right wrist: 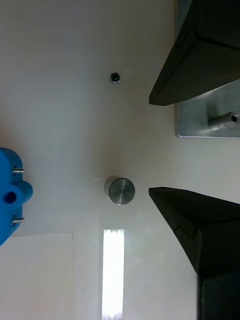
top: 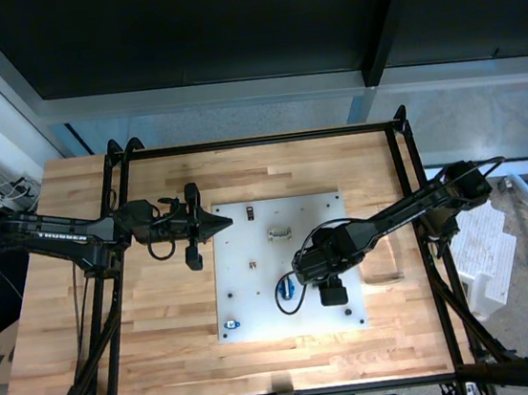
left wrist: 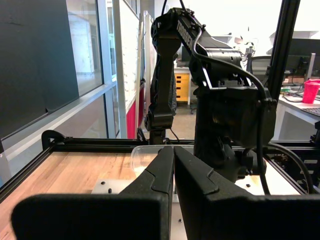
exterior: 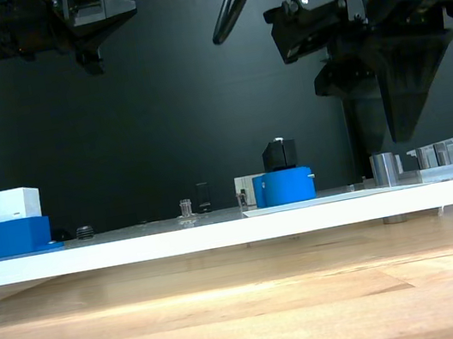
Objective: Remove the 16mm cylinder and place in the container
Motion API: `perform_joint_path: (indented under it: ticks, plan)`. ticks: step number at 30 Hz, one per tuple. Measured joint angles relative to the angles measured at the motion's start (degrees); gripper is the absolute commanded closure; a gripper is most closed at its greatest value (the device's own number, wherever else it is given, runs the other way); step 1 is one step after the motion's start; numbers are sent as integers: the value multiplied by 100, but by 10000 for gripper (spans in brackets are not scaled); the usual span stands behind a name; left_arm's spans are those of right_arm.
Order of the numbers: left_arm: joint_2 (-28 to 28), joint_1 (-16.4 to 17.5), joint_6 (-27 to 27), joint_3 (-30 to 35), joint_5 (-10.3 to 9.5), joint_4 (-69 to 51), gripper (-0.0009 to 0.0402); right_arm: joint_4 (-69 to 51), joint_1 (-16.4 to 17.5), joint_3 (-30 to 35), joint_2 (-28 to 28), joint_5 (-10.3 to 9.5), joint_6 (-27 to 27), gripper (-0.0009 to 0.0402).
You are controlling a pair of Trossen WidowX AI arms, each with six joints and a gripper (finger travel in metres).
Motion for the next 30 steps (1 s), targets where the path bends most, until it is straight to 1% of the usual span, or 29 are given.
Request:
perform_joint_path:
  ticks: [5,10,15,18,20,23,30]
  plan:
    - [2,0,0,0,2,0,393,46,11,2,122,-2,-4,174]
    - [2,0,0,0,0,0,393,153,17,4,236,-55,-7,173]
    - [2,0,0,0,0,0,393,199,26,35,363,-59,-7,174]
    - [2,0,0,2,0,2,393,262,28,63,420,-81,-9,182]
    - [0,0,0,0,0,0,393,310,28,66,457,-98,-9,196]
    - [0,0,0,0,0,0,393,326,28,66,485,-109,-9,229]
    - [2,0,0,2,0,4,393,330,33,66,494,-140,-11,327]
